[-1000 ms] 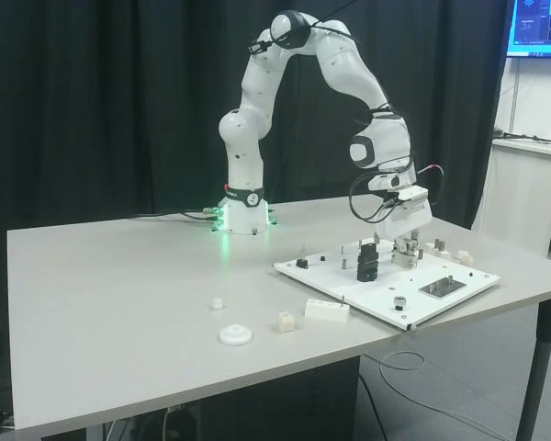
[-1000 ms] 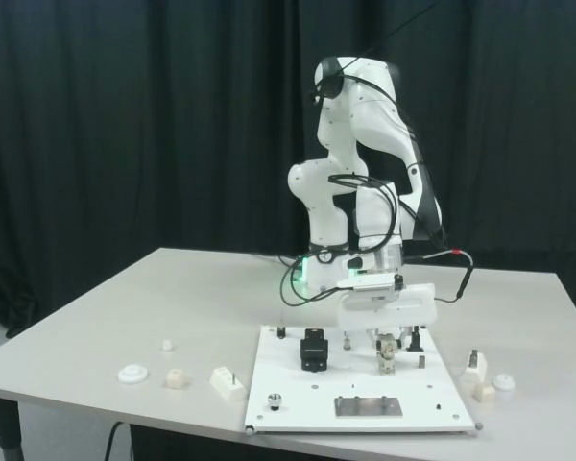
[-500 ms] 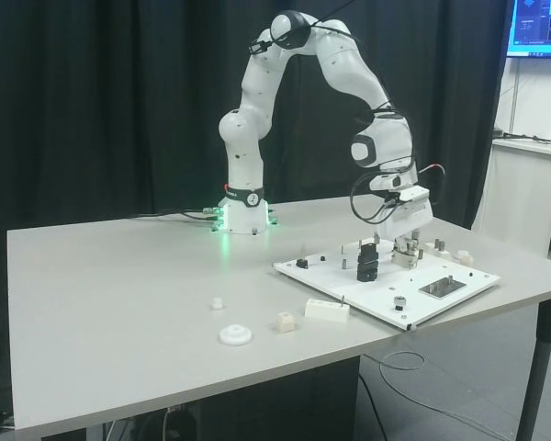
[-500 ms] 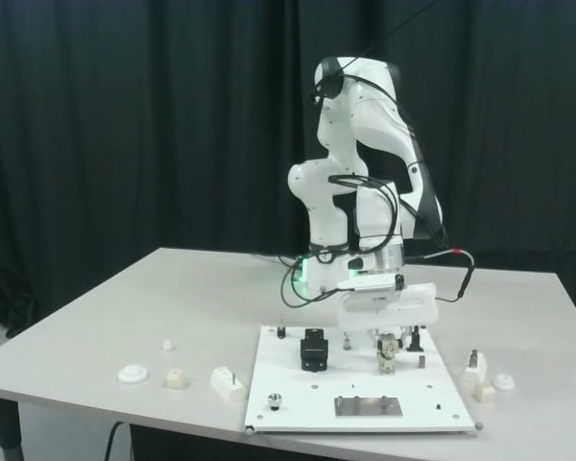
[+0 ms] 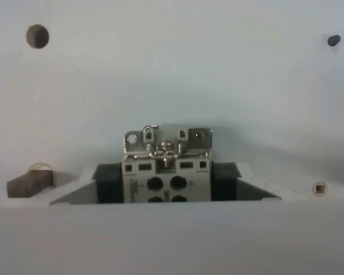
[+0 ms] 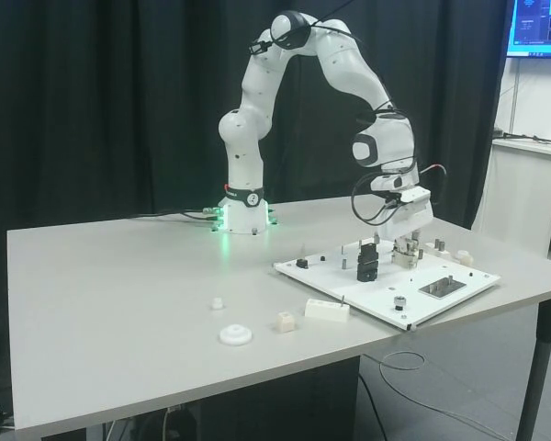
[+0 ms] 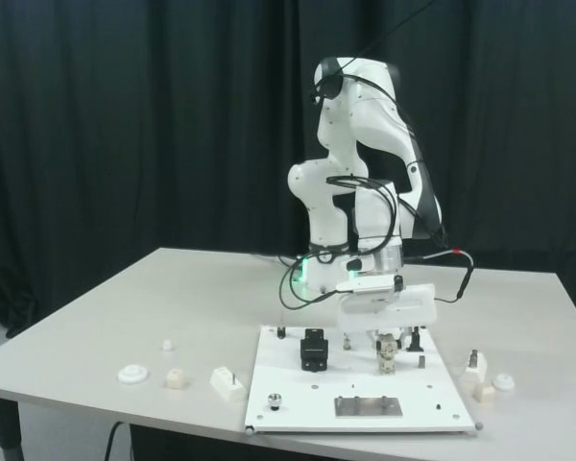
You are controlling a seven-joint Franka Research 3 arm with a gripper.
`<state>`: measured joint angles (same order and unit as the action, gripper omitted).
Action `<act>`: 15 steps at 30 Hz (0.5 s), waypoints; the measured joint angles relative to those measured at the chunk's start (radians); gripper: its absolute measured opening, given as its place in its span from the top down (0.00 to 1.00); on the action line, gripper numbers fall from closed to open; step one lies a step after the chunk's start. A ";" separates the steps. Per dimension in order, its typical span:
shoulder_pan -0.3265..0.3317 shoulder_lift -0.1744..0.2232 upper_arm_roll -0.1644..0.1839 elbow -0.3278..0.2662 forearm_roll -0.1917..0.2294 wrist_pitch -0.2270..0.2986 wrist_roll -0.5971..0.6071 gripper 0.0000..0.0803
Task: Insert waterproof.
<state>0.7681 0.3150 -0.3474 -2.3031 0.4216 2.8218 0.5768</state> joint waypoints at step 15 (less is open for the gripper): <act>0.001 0.000 0.000 0.001 -0.051 0.000 -0.001 0.60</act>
<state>0.7688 0.3150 -0.3475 -2.3024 0.3704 2.8218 0.5755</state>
